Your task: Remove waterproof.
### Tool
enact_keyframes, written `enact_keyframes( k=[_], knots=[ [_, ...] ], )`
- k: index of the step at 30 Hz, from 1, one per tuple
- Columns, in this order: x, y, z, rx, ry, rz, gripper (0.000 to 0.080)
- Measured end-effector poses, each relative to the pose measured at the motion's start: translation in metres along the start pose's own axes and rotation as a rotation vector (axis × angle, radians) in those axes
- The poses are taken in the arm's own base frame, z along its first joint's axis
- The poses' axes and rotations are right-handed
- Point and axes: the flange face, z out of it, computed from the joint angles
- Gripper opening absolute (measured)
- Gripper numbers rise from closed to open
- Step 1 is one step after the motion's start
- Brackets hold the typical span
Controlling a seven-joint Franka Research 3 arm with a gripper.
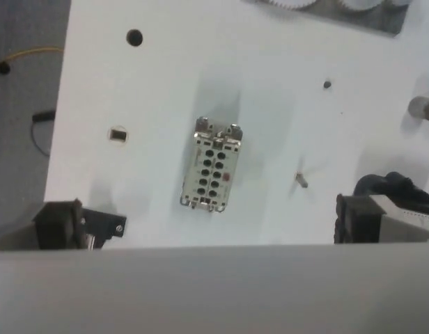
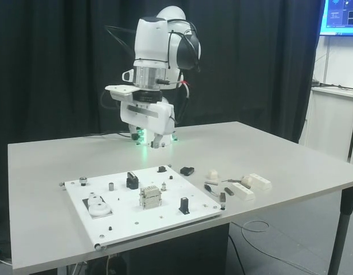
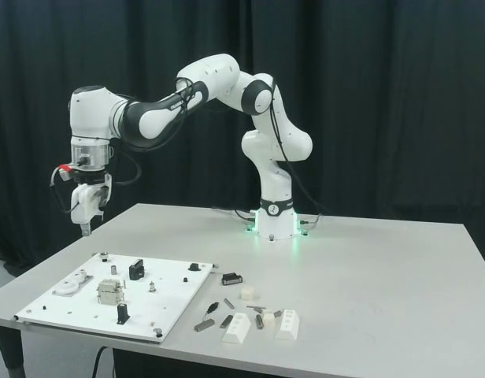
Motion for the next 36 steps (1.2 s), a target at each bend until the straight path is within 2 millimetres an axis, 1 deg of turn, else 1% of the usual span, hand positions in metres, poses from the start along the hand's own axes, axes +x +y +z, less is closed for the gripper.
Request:
enact_keyframes(
  k=[7,16,29,36],
  knots=[
    [0.008,0.0,0.002,-0.002,0.003,0.01,0.08],
    [0.004,0.0,0.009,-0.012,0.006,-0.027,0.08],
    [0.001,-0.001,0.01,-0.01,-0.016,0.212,0.08],
    [0.004,0.002,0.013,-0.033,-0.014,0.264,0.08]
  ],
)
